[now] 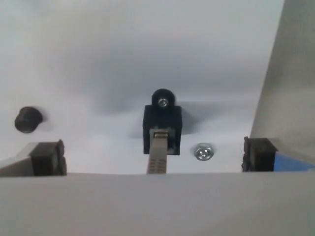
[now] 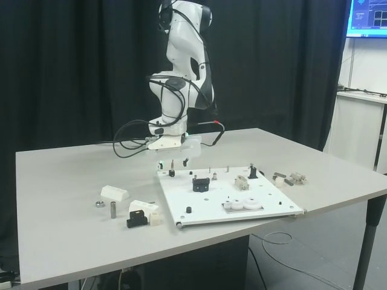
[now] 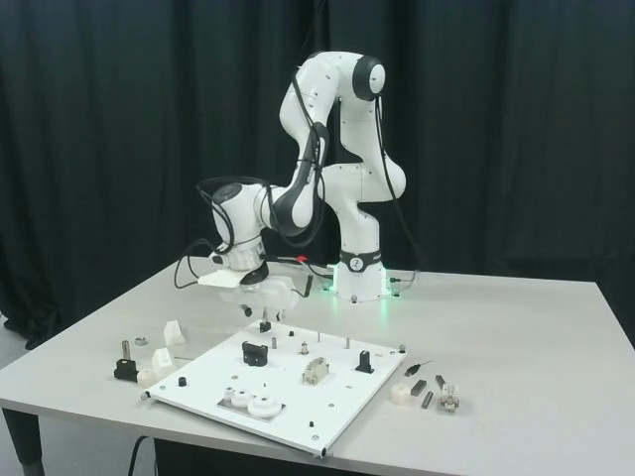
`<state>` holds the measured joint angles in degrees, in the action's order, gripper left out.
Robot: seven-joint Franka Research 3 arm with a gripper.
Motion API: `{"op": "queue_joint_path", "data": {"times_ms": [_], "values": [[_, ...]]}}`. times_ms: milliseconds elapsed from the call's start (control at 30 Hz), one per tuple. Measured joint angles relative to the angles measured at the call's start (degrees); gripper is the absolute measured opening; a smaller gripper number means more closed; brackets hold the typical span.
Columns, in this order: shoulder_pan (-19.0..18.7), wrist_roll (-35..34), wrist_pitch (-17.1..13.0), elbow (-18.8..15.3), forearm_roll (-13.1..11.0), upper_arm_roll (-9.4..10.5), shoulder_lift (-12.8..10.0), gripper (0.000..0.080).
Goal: Remove Ethernet.
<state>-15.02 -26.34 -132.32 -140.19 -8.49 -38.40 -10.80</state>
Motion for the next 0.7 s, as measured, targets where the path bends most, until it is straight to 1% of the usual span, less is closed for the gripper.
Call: {"op": "queue_joint_path", "data": {"times_ms": [333, 700], "values": [[-0.13, 0.0, -0.89, -0.73, 0.0, 0.0, 0.0, 0.08], [-0.13, 0.0, -0.94, -1.08, 0.0, 0.0, 0.0, 0.08]]}}
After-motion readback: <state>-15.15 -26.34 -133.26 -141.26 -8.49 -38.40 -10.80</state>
